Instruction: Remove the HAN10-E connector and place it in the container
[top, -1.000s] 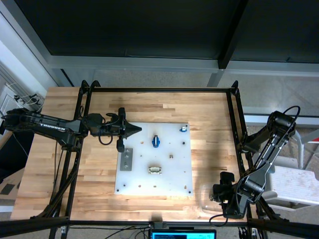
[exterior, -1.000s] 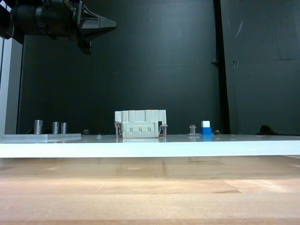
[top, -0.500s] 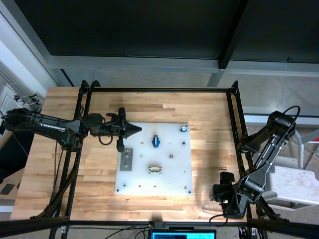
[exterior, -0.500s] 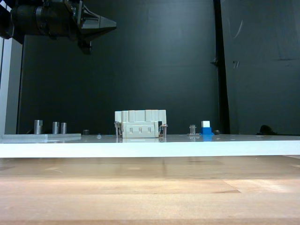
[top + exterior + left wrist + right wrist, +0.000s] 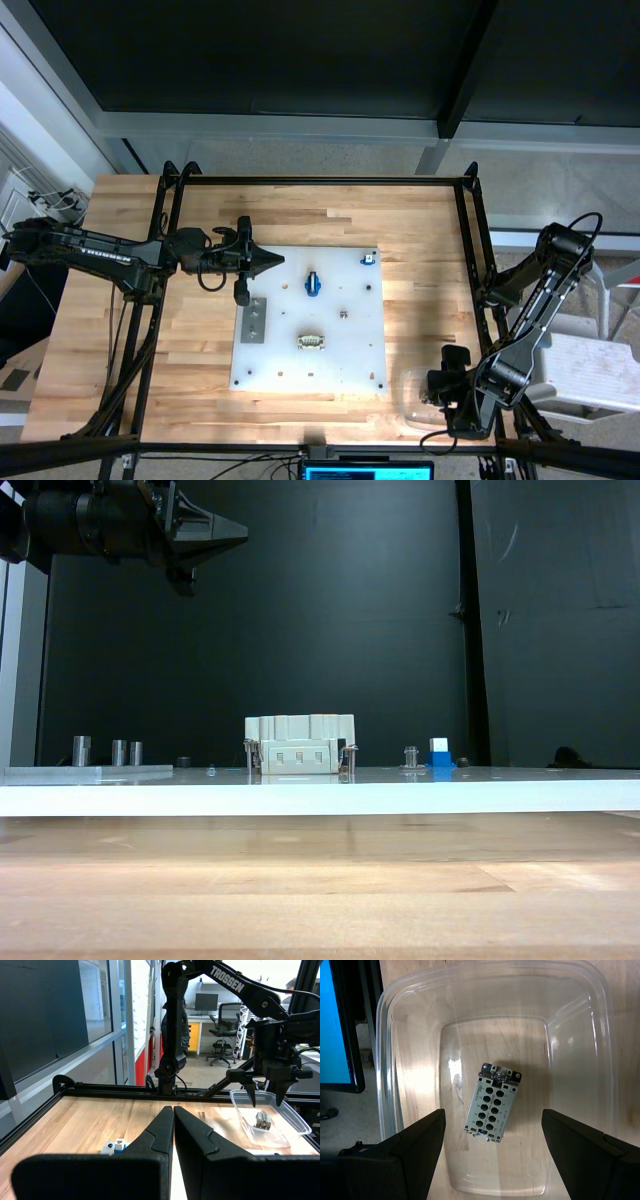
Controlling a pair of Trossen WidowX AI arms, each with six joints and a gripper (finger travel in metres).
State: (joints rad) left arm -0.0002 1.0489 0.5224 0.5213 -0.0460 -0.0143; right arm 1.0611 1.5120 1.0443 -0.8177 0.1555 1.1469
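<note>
At the lower right of the high view we see the right claw (image 5: 445, 388) hanging over the container (image 5: 412, 408). The container sits on the wooden surface (image 5: 420, 260) just beside the lower right corner of the white board (image 5: 350, 310). From the right wrist camera we find this claw's fingers (image 5: 415, 1150) spread wide and holding nothing. The HAN10-E connector (image 5: 490, 1105) lies loose on the container floor between them, ten-hole face up and slightly tilted. Left of centre, the left claw (image 5: 272, 260) hovers high above the board's upper left corner, its fingers pressed together on nothing. We also note a pale housing block (image 5: 311, 342) standing on the board below centre, a blue piece (image 5: 312, 283) above it and a grey bar (image 5: 256, 322) at the board's left edge.
</note>
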